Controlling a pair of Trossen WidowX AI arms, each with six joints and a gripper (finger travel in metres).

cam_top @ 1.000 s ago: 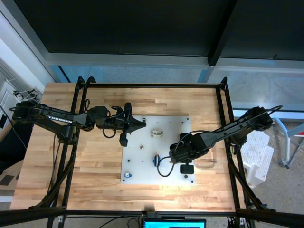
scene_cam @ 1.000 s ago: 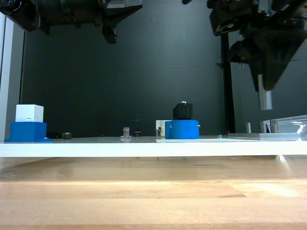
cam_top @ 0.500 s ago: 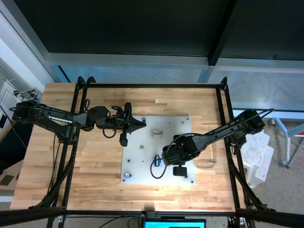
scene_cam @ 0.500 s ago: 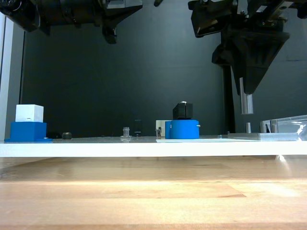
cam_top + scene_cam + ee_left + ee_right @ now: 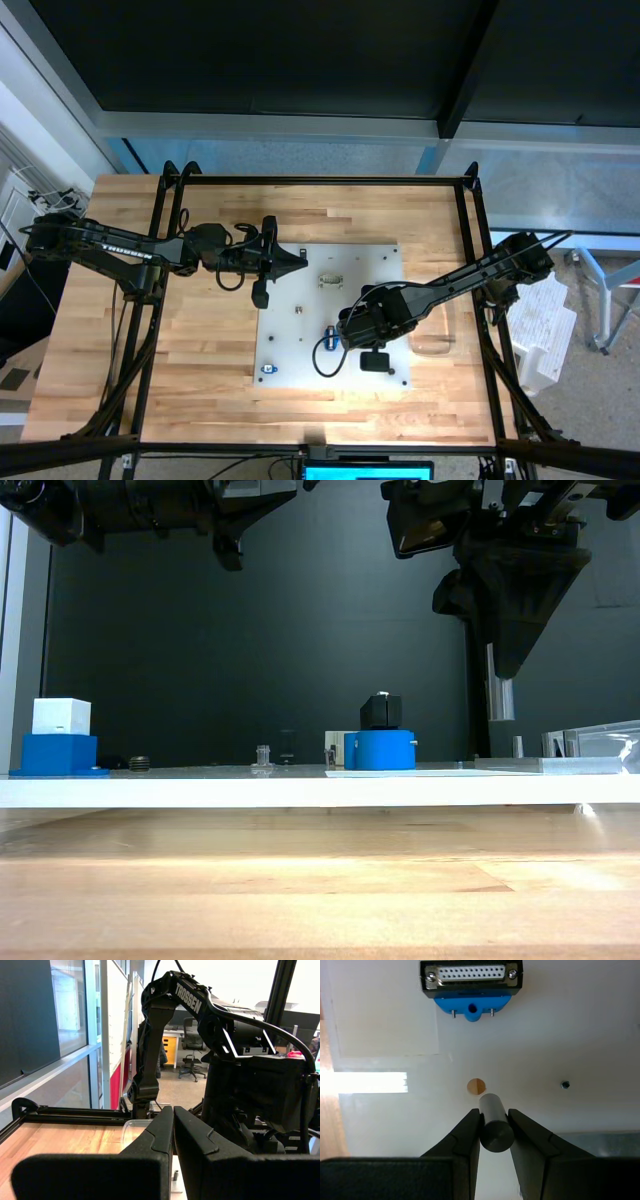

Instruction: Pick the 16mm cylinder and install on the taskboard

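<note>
Two black fingers of the right gripper [image 5: 493, 1114] clamp the 16mm cylinder [image 5: 494, 1125] across its round flank. The low view shows the peg hanging upright, its lower length free and clear of the white taskboard [image 5: 580, 1035]. It looks like solid metal: stiff, dense for its size and smooth, so probably slippery. A pinch on a curved side may let it tilt or slide, so a firm, square hold high up, like this one, suits it and leaves the tip free to enter. Just past the tip lies a round hole [image 5: 476, 1086], slightly aside. Farther on sits the D-sub connector [image 5: 471, 977]. Farthest, the left gripper [image 5: 296, 258] hovers over the board's far left corner, fingers pressed together on nothing.
</note>
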